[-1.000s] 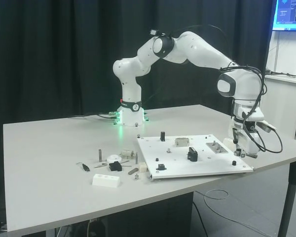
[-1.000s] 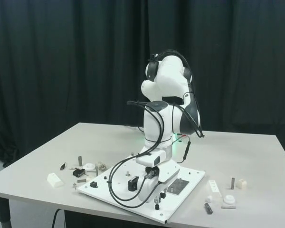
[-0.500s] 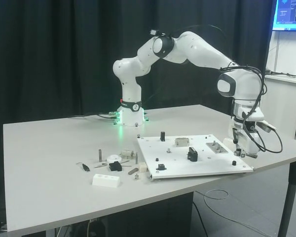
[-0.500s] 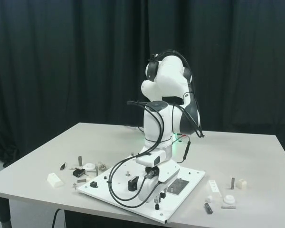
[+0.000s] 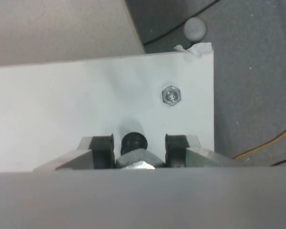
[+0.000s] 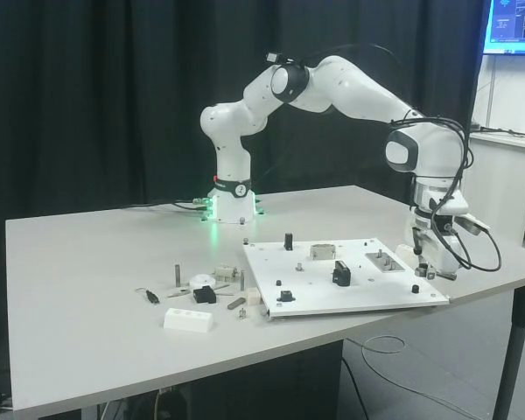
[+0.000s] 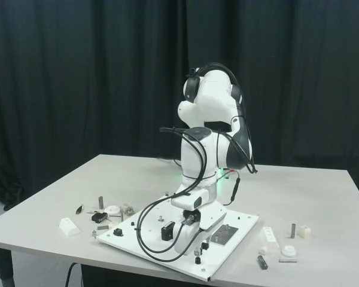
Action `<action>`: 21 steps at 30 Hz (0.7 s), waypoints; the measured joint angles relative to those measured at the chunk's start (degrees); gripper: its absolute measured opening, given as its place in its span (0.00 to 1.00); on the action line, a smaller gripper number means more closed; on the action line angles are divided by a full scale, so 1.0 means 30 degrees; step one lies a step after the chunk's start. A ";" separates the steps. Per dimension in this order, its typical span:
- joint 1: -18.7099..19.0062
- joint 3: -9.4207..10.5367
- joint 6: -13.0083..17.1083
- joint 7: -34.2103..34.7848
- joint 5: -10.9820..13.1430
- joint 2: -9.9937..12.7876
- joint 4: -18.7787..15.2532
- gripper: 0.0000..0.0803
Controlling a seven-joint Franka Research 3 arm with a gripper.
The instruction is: Place bolt 4.
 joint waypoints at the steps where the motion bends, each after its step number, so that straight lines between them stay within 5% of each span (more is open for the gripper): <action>1: 0.0001 0.0000 0.0000 0.0000 0.0000 0.0001 0.0000 0.28; 21: 0.0673 0.1041 -0.0275 0.1484 0.0368 0.0015 -0.0072 0.28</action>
